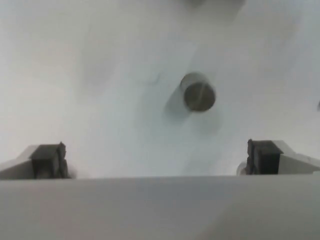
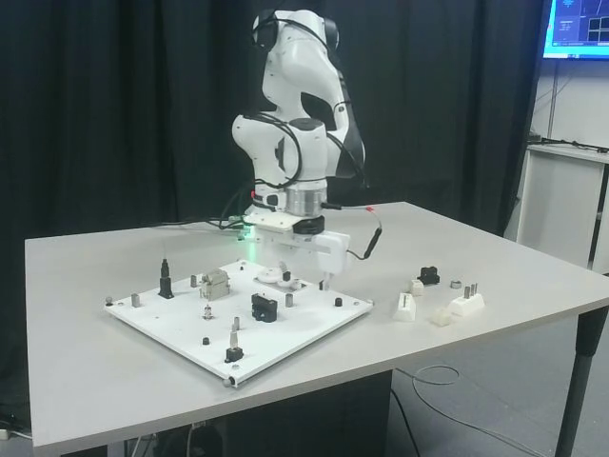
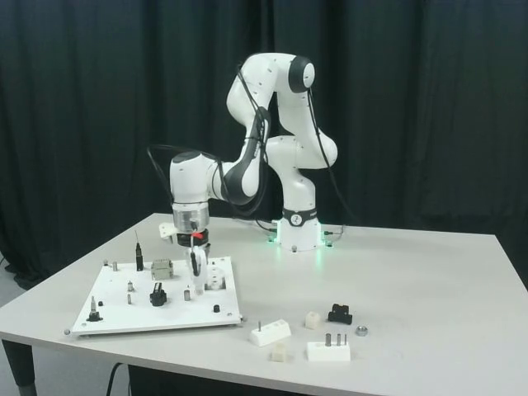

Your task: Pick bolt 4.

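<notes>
The bolt (image 1: pixel 198 95) is a short grey cylinder standing upright on the white board (image 1: pixel 100 75), seen end-on in the wrist view. It lies ahead of the line between my fingertips, nearer the one with the black pad (image 1: pixel 262 157). My gripper (image 1: pixel 155 159) is open, with nothing between its fingers. From the first room view the gripper (image 2: pixel 304 278) hangs low over the middle of the board (image 2: pixel 304 328), just above a small grey bolt (image 2: pixel 288 295). The second room view shows the gripper (image 3: pixel 195 268) above that bolt (image 3: pixel 188 294).
Other small parts stand on the board: a tall black pin (image 2: pixel 166 281), a grey block (image 2: pixel 216 284), a black piece (image 2: pixel 262 307). To the right on the grey table lie white holder blocks (image 2: pixel 466 303) and a black part (image 2: pixel 430 275).
</notes>
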Tool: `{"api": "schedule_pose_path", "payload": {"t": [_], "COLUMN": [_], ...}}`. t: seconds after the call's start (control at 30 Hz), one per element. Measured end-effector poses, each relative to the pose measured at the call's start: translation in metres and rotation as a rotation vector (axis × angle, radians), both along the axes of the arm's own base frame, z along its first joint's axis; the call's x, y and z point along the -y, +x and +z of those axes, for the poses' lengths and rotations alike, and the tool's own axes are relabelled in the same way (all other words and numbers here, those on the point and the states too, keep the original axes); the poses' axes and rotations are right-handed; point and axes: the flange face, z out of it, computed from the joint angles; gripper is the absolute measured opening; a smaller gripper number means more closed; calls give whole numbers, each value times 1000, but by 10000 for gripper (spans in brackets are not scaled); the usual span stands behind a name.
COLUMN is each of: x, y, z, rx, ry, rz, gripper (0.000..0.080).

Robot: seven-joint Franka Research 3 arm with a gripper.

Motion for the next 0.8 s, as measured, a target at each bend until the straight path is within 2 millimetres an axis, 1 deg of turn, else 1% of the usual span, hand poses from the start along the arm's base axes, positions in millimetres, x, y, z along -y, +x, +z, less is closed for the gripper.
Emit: {"api": "schedule_pose_path", "payload": {"t": [0.17, 0.4, 0.6, 0.8], "x": [-17, -52, -91, -136], "y": [4, 11, 16, 19], "z": [3, 8, 13, 15], "rx": [-4, -14, -21, -33], "ry": [6, 18, 26, 35], "rz": [15, 26, 44, 50], "gripper": [800, 800, 800, 800]}}
